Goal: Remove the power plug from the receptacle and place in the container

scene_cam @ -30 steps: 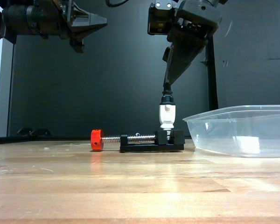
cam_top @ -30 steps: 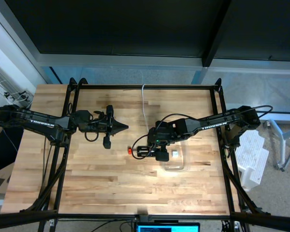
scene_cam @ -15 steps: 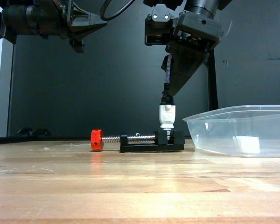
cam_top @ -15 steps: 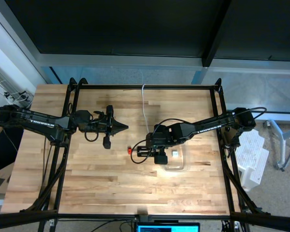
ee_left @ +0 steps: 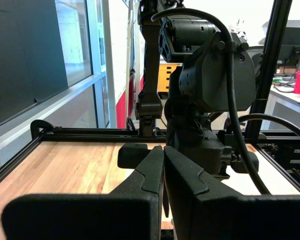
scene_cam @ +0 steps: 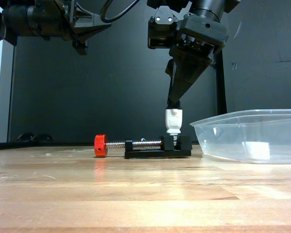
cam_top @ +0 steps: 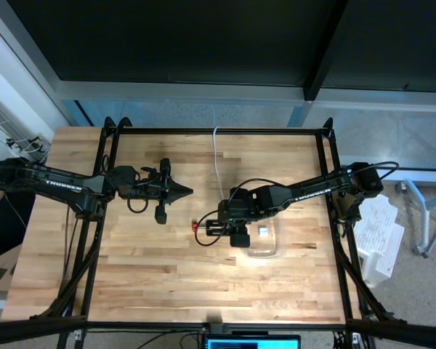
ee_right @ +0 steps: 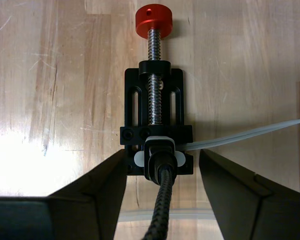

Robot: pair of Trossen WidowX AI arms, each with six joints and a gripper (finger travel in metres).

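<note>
The power plug (ee_right: pixel 160 159) is black, trails a braided cable, and sits upright in the white receptacle (scene_cam: pixel 173 121). A black vise (ee_right: pixel 157 125) with a red knob (ee_right: pixel 154 17) clamps the receptacle. My right gripper (ee_right: pixel 162 153) hangs straight above and is open, one finger on each side of the plug with gaps between. In the low view its fingertips (scene_cam: pixel 173 99) cover the plug's top. The clear container (scene_cam: pixel 250 136) stands just right of the vise. My left gripper (cam_top: pixel 180 191) is parked, shut and empty, high over the table's left half.
The receptacle's white cord (cam_top: pixel 217 156) runs to the table's far edge. A small white square chip (cam_top: pixel 262 231) lies inside the container (cam_top: pixel 267 247). Black frame rails (cam_top: pixel 218 131) border the wooden table.
My right gripper has come down over the plug, so its fingertips now reach the plug's top. The left arm has not moved.
</note>
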